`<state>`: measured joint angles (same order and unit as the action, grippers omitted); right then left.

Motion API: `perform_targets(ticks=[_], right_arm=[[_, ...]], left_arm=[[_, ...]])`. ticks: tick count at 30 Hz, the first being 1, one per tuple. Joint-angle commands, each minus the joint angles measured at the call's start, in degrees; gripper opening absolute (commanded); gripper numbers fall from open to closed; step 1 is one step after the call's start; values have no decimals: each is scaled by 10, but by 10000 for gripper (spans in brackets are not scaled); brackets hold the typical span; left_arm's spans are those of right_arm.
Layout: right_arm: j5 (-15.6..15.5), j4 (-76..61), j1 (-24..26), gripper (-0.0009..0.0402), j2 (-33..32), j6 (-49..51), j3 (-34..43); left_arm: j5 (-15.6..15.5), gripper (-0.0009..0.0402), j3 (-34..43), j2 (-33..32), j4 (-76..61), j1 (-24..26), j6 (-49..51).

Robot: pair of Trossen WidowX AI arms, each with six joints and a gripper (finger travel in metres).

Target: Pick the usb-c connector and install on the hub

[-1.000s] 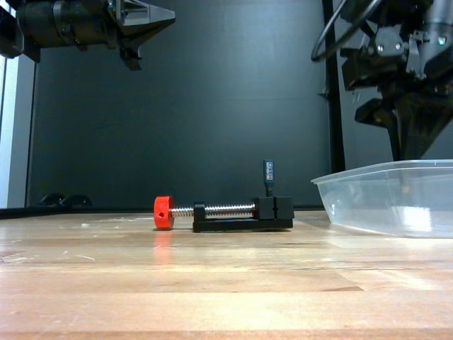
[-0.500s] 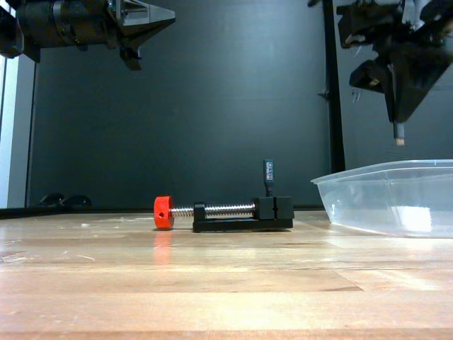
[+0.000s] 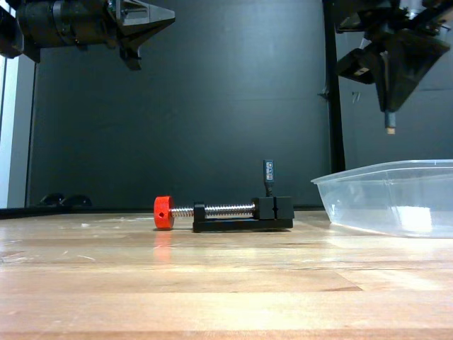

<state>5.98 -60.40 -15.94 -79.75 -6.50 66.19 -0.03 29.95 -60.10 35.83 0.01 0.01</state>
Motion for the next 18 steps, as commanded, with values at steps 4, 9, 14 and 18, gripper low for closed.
perform_targets(ticks=[4,9,14,18], right_arm=[[0,0,5,0,-39,-16,35],[0,0,16,0,-76,-32,66],[0,1,24,0,-114,-46,103],[0,0,31,0,-145,-49,134]], left_arm=[[0,0,0,0,0,0,0],[0,0,0,0,0,0,0],[0,0,0,0,0,0,0],[0,0,0,0,0,0,0]])
